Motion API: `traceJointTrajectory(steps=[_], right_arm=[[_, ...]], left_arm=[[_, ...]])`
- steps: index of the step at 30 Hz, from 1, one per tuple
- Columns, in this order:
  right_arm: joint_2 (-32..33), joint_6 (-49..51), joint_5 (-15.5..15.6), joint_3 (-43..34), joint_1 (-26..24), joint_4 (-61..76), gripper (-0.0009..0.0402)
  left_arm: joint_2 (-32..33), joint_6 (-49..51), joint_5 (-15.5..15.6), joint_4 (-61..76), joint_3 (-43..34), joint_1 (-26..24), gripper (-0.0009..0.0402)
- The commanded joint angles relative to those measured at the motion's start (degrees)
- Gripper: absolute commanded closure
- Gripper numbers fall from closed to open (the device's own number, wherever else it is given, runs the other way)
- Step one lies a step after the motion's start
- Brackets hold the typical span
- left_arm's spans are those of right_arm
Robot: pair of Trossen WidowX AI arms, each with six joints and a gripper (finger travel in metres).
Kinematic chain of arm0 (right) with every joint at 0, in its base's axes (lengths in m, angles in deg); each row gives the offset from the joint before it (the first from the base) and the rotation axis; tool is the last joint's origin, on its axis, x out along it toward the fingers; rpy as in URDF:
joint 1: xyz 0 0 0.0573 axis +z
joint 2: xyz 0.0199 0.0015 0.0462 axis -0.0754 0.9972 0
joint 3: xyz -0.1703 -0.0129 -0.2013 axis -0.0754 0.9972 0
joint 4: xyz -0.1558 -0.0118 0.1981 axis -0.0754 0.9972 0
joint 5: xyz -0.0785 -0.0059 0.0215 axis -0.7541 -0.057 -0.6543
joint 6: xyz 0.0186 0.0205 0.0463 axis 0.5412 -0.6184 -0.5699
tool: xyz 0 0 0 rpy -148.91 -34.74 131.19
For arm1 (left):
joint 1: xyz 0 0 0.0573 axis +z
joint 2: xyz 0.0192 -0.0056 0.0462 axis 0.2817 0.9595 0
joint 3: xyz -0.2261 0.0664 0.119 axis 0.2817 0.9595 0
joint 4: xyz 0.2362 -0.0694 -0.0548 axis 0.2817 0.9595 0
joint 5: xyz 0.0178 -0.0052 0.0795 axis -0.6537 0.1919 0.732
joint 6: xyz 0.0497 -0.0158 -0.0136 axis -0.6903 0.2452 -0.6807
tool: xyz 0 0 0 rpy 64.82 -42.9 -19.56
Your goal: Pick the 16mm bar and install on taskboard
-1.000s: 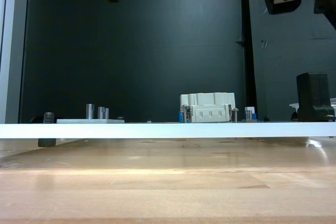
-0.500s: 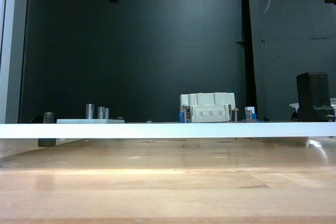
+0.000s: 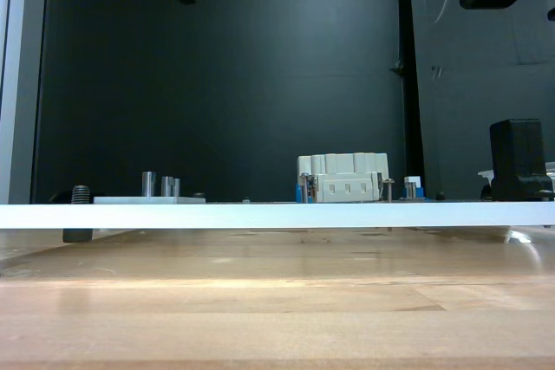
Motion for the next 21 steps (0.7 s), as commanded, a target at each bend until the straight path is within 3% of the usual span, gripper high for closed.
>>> traceJointTrajectory(steps=[1,21], right_arm=[[0.4,2.5,0.0,0.0,0.0,-0.2,0.0393],[1.6,6.6,0.5,0.3,-1.1,-1.9,0.0393]], left_arm=[[0.0,0.0,0.0,0.0,0.0,0.0,0.0253],[0.0,0.0,0.0,0.0,0.0,0.0,0.0253]])
